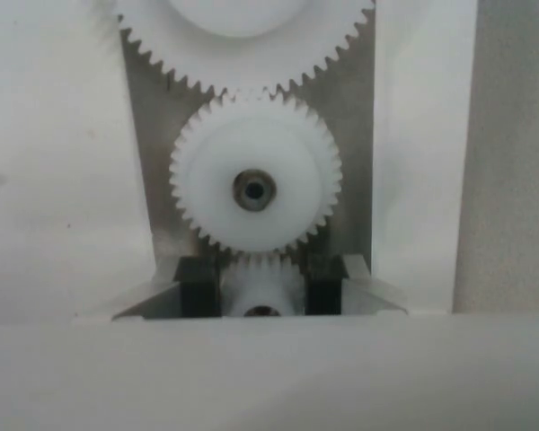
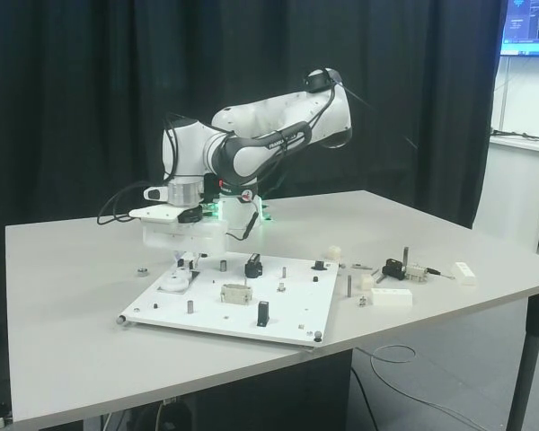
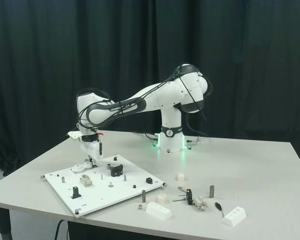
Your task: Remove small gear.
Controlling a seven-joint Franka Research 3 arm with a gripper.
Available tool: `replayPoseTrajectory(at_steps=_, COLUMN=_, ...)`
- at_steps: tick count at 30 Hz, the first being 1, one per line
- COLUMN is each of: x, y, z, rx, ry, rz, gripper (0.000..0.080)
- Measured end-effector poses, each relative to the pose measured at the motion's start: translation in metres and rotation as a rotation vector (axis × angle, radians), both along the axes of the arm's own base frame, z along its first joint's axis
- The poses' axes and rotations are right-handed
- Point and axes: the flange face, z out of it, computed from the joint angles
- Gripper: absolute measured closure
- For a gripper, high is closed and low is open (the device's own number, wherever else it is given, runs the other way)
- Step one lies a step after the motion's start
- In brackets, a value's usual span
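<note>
In the wrist view the small white gear [image 1: 260, 280] sits on its peg, its teeth meshed with a medium white gear [image 1: 256, 175]. That gear meshes in turn with a large white gear [image 1: 242, 45]. My gripper [image 1: 262, 296] is down at the small gear, and its two black fingertips [image 1: 198, 287] press against the gear's two sides. In the room views the gripper [image 2: 187, 260] [image 3: 94, 160] stands low over the far left corner of the white board [image 2: 278, 305], beside the white gears [image 2: 173, 282].
The white board [image 3: 105, 192] carries several black and grey pegs and blocks, such as a black block [image 2: 252, 265]. Loose white blocks [image 2: 393, 296] and small metal parts [image 3: 192, 200] lie on the grey table to the board's right.
</note>
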Motion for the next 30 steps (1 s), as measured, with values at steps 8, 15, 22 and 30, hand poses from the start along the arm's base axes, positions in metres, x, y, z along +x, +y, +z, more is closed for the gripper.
replayPoseTrajectory(at_steps=8, x=0.000, y=0.000, z=0.001, rx=-0.001, ry=-0.001, rz=0.003, gripper=0.0606)
replayPoseTrajectory(at_steps=15, x=-0.001, y=0.000, z=0.002, rx=-0.001, ry=-0.004, rz=0.000, gripper=0.0606)
replayPoseTrajectory(at_steps=22, x=-0.002, y=0.001, z=0.009, rx=-0.005, ry=-0.012, rz=-0.002, gripper=0.0606)
replayPoseTrajectory(at_steps=30, x=-0.006, y=-0.001, z=0.026, rx=-0.019, ry=-0.011, rz=-0.005, gripper=0.0606)
